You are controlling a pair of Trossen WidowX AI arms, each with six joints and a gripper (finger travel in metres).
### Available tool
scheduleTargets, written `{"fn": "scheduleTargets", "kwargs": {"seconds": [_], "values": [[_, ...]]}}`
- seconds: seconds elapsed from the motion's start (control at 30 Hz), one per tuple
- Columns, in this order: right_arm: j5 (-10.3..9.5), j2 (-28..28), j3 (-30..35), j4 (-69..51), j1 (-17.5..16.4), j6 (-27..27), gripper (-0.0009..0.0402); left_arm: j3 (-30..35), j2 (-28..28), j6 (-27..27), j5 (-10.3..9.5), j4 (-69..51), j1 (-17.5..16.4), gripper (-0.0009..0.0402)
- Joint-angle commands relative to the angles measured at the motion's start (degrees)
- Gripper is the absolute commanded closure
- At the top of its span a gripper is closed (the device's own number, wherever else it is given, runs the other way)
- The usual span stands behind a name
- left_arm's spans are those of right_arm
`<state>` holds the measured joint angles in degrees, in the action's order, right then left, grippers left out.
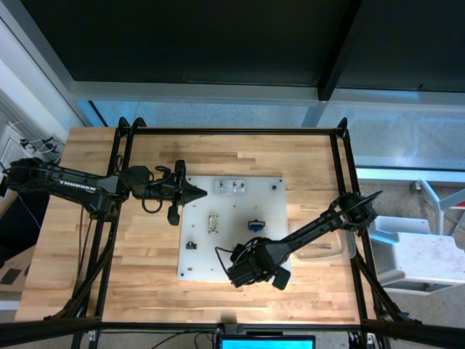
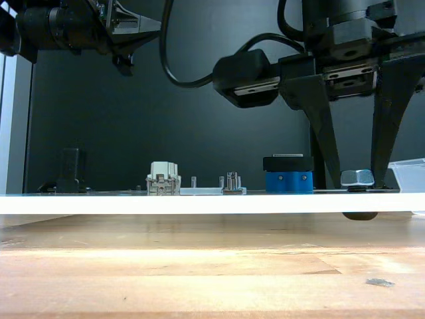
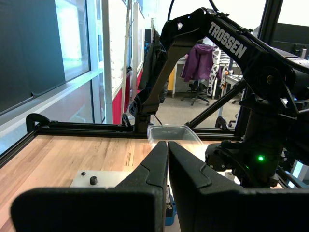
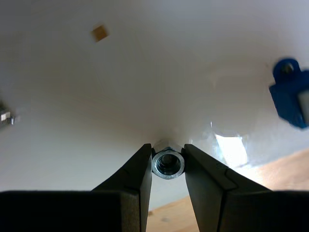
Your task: Pick the M12 fastener and fasten on the M12 threads
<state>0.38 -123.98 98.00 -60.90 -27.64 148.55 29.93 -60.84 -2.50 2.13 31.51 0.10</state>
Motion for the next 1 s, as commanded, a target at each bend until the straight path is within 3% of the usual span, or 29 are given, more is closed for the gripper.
{"fn": "scheduleTargets", "kwargs": {"seconds": [0.03,0.23,0.5,0.63,1.0], "values": [[0.04,-0.20,0.04,0.11,-0.02,6.10,0.0358,0.02,-0.02,0.02,0.02,0.00,-0.02,0.0393],[0.04,-0.20,0.04,0.13,-0.15,17.86,0.0358,0.02,-0.02,0.02,0.02,0.00,-0.02,0.0393],[0.07,-0.20,0.04,0.15,-0.33,29.18,0.0358,0.02,-0.02,0.02,0.02,0.00,-0.02,0.0393],[0.07,-0.20,0.04,0.17,-0.39,31.71,0.0358,0.02,-0.02,0.02,0.02,0.00,0.00,0.0393],[0.04,-0.20,0.04,0.17,-0.48,31.45,0.0358,0.02,-0.02,0.02,0.02,0.00,-0.02,0.0393]]}}
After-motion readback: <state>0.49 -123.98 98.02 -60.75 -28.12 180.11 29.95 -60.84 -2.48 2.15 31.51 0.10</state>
